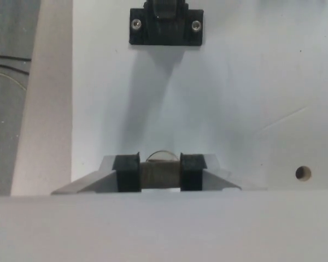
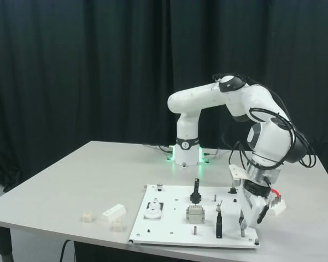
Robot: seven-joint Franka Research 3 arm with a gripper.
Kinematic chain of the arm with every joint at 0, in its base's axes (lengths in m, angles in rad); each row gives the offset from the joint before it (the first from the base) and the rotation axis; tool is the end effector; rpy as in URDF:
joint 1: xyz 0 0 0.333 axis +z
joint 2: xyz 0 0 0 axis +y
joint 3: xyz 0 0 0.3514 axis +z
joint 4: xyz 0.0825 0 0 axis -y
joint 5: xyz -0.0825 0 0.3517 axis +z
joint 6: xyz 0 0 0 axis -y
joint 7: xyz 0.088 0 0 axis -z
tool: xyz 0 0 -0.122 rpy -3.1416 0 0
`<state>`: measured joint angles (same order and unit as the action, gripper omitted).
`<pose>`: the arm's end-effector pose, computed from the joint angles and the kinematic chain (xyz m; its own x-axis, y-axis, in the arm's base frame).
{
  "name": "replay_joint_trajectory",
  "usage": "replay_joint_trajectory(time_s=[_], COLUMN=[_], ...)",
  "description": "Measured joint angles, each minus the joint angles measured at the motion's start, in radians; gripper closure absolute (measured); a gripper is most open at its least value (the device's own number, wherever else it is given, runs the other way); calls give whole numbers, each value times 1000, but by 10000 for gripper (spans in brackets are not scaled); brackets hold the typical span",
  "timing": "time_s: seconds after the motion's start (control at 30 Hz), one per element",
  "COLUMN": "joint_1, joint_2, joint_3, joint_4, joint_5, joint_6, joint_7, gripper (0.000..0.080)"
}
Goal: Insert square peg 4.
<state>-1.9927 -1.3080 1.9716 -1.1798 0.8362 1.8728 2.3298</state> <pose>0.6509 0.3660 0.2244 -0.5683 -0.7977 0.2019 -0.8184 0.5224 -0.2393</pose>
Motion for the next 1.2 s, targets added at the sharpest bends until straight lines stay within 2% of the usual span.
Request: replay_joint_trajectory(time_s=[1.2], joint_1=[-5], joint_2=[-2], joint_3=[12], joint_4=[5], joint_5=[-5], joint_6=[2], joint_7=[1], gripper=[650])
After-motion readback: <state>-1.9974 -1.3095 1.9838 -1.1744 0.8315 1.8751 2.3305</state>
